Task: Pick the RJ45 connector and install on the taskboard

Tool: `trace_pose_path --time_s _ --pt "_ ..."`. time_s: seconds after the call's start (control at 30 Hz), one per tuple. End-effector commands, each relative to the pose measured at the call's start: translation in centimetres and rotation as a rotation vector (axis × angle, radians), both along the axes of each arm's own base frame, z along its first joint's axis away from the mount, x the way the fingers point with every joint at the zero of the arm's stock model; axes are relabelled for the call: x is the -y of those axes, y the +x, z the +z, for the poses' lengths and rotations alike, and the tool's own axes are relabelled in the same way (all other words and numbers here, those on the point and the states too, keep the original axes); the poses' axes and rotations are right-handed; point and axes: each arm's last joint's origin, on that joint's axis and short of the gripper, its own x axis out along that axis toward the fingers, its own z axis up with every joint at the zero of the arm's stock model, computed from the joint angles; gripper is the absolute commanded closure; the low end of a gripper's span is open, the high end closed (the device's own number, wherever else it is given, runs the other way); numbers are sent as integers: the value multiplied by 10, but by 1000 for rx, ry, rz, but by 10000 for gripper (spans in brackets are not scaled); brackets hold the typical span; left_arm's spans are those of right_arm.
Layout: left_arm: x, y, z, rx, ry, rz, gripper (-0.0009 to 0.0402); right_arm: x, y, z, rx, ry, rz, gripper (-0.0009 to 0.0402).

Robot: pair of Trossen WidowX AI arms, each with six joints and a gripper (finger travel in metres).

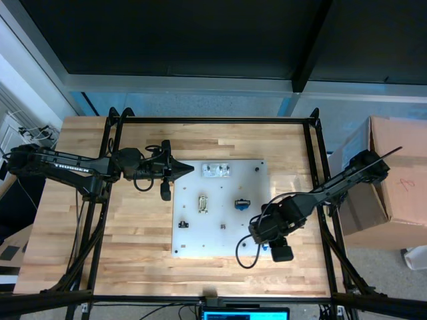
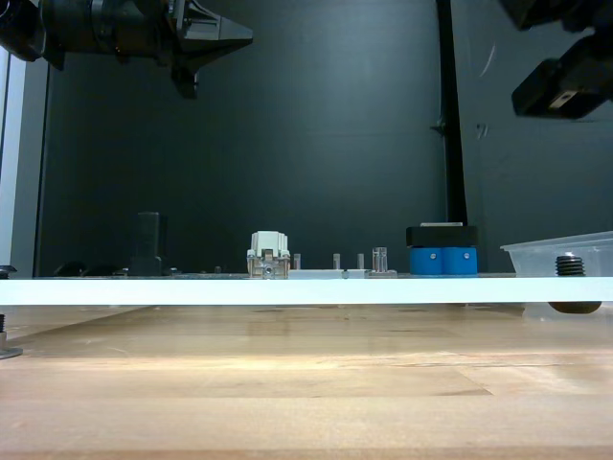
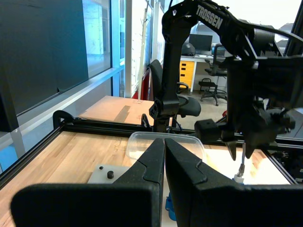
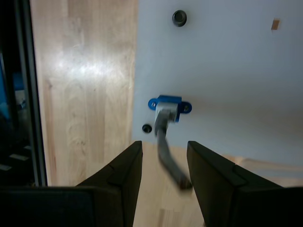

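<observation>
On the table [image 1: 133,253], your RJ45 connector [image 4: 166,111] sits in the taskboard's [image 1: 200,240] mount [image 4: 187,108] under the spread right claw [image 4: 164,144], left claw [image 1: 190,169] pressed together above the taskboard's edge; grasp its likely rigid body, not cable [image 4: 161,132].

Looking down past the right gripper [image 4: 164,145], its fingers [image 4: 124,175] are spread apart with nothing clamped. Below is the white taskboard [image 4: 227,71], and the RJ45 connector [image 4: 166,112] sits in its blue mount [image 4: 152,103], clear of the fingers; how deep, can't tell. Its grey cable [image 4: 165,153] trails back between the fingers. The wooden surface [image 4: 85,94] runs alongside the board.
</observation>
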Motion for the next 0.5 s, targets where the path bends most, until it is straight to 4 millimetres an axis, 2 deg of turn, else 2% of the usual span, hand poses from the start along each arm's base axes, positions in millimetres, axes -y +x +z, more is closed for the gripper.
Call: trace_pose_path --time_s 0.03,0.33,0.5 --pt "0 0 0 1 0 0 393 3 -8 11 20 -7 1 249" --pt "0 0 0 0 0 0 393 7 -17 23 68 -31 3 245" --pt "0 0 0 0 0 0 393 17 -22 40 210 -96 -10 245"
